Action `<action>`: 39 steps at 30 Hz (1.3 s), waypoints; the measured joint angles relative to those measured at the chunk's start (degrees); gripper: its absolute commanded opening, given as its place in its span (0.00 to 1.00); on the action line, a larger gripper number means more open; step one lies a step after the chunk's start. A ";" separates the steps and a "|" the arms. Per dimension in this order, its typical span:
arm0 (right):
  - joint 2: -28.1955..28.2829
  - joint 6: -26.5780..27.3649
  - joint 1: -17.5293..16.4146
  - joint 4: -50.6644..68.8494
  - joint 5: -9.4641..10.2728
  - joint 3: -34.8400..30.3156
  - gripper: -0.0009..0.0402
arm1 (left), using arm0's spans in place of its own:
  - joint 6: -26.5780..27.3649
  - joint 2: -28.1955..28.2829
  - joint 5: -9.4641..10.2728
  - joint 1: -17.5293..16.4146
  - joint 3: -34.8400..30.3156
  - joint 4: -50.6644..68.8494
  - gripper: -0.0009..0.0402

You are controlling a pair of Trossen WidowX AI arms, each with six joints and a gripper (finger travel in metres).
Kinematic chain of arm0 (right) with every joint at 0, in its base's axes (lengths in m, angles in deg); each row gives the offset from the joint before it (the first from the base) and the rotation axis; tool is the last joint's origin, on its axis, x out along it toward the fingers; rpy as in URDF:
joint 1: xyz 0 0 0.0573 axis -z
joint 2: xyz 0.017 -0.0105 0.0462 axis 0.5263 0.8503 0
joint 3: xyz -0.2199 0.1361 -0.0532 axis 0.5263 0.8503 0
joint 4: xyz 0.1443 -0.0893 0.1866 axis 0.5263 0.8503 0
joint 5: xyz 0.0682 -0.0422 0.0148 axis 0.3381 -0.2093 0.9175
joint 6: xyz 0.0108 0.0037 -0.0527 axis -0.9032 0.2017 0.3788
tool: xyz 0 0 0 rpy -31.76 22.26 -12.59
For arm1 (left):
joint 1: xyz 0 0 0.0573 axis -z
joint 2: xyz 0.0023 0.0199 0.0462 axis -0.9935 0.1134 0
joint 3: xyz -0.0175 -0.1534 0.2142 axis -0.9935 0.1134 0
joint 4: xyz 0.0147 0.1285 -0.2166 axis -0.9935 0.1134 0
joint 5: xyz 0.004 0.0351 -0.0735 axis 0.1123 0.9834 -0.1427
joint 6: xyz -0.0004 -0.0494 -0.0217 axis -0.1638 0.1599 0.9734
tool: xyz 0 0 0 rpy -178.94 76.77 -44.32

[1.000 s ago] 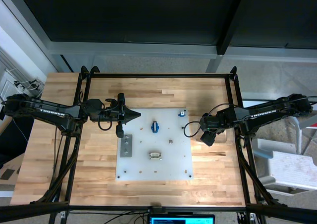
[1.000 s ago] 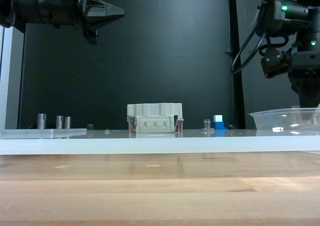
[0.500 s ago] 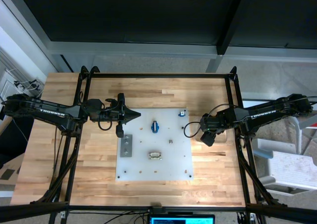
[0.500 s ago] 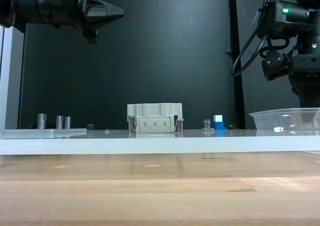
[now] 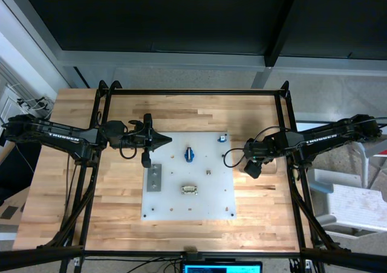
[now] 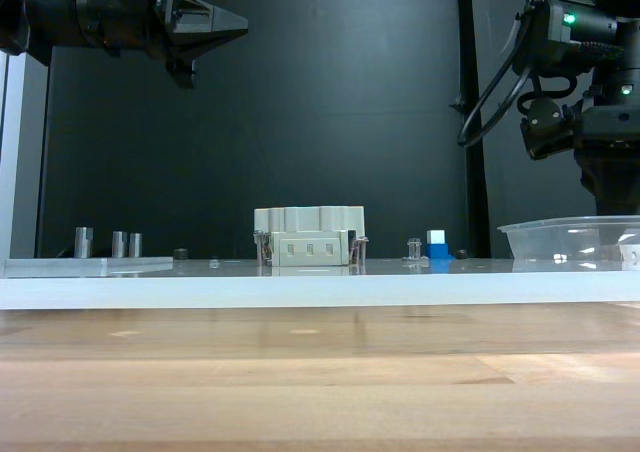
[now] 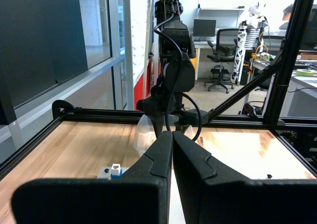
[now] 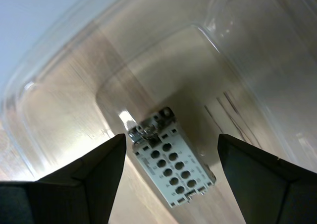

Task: Remove the HAN10-E connector and place it in the container

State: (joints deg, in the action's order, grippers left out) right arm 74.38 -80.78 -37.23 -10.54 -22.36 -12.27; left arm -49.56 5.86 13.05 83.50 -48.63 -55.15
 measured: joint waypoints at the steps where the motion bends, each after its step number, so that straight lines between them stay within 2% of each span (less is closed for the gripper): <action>1: 0.00 0.00 0.00 -0.22 0.02 0.00 0.69 | -0.02 0.00 0.02 0.00 -0.02 0.02 0.02; 7: 0.00 0.00 0.00 -0.57 0.26 0.00 0.69 | -0.02 0.00 0.00 0.00 -0.02 0.00 0.02; 10: 0.00 -0.07 0.00 -0.52 1.53 0.00 0.69 | -0.02 0.00 0.00 0.00 0.00 0.02 0.02; 14: 0.00 -0.15 -0.02 -0.52 1.86 0.00 0.69 | 0.00 0.00 0.00 0.00 0.00 0.02 0.02; 29: 0.00 -0.15 -0.02 -1.42 0.94 -0.02 0.69 | 0.00 0.00 0.00 0.00 0.00 0.00 0.02; 32: 0.00 -0.13 -0.02 -1.44 -0.22 -0.02 0.69 | -0.02 0.00 0.00 0.00 0.00 0.00 0.02; 39: 0.00 -0.13 -0.02 -1.49 -0.28 -0.02 0.69 | 0.00 0.02 0.00 0.00 -0.02 0.00 0.02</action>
State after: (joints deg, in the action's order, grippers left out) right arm 74.38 -80.91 -37.25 -12.03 -22.64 -12.29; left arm -49.56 5.88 13.05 83.50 -48.66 -55.15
